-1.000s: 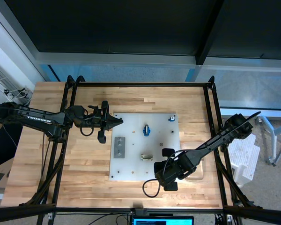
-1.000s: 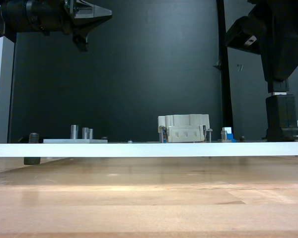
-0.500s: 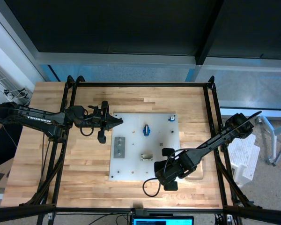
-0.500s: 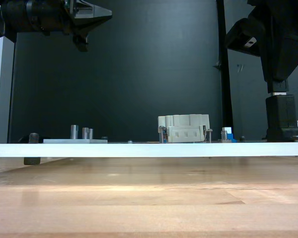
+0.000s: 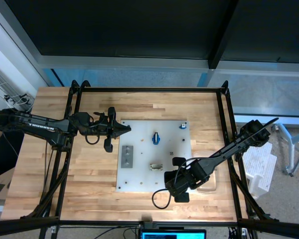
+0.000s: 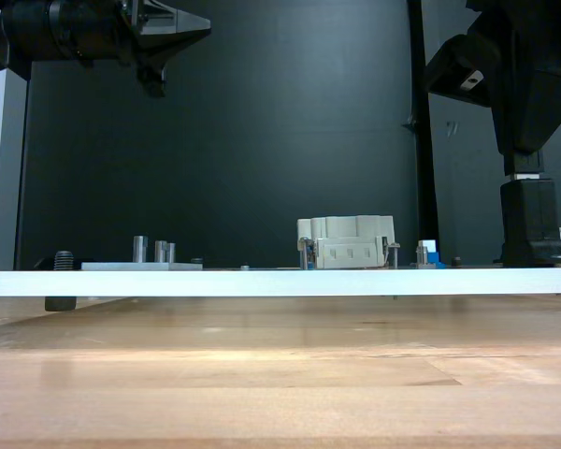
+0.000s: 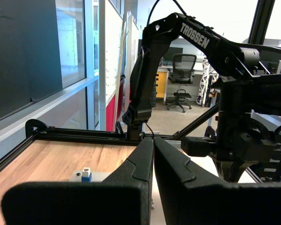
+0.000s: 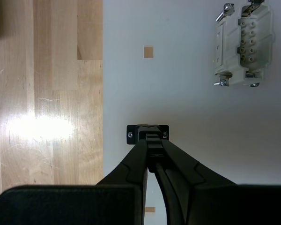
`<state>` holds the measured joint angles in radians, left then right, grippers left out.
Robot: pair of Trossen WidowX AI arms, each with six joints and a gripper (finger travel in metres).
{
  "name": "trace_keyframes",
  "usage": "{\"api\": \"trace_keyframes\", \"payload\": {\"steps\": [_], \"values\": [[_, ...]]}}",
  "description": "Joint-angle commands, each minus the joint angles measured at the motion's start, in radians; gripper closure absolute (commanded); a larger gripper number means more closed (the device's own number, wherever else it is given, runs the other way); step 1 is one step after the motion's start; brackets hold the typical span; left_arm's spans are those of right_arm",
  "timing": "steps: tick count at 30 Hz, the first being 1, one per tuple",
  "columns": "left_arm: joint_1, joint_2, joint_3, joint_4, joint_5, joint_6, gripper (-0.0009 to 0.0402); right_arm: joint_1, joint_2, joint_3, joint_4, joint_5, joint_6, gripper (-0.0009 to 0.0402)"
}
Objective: Pick the USB connector and install on taskboard
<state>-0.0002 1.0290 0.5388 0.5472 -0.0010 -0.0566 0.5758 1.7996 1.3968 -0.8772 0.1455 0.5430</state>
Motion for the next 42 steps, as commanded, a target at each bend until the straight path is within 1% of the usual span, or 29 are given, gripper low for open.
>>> {"api": "trace_keyframes", "payload": {"steps": [1, 5, 8, 18, 23, 28, 37, 42], "values": [[0.0, 0.0, 0.0, 0.0, 0.0, 0.0, 0.0393, 0.001, -0.007, 0.002, 0.0, 0.019, 0.002, 0.0357], [0.0, 0.0, 0.0, 0.0, 0.0, 0.0, 0.0393, 0.0, -0.01, 0.002, 0.001, 0.021, 0.002, 0.0341], [0.0, 0.0, 0.0, 0.0, 0.0, 0.0, 0.0393, 0.001, -0.012, 0.002, 0.001, 0.022, 0.003, 0.0321], [0.0, 0.0, 0.0, 0.0, 0.0, 0.0, 0.0393, 0.001, -0.021, 0.002, 0.003, 0.02, 0.006, 0.022], [0.0, 0.0, 0.0, 0.0, 0.0, 0.0, 0.0393, 0.0, -0.048, 0.002, -0.001, 0.019, 0.006, 0.0187], [0.0, 0.0, 0.0, 0.0, 0.0, 0.0, 0.0393, 0.0, -0.089, 0.002, -0.007, 0.019, 0.006, 0.0175], [0.0, 0.0, 0.0, 0.0, 0.0, 0.0, 0.0393, 0.001, -0.137, 0.002, -0.096, 0.017, 0.007, 0.0177], [0.0, 0.0, 0.0, 0.0, 0.0, 0.0, 0.0393, 0.003, -0.161, 0.002, -0.105, 0.008, 0.01, 0.0177]]}}
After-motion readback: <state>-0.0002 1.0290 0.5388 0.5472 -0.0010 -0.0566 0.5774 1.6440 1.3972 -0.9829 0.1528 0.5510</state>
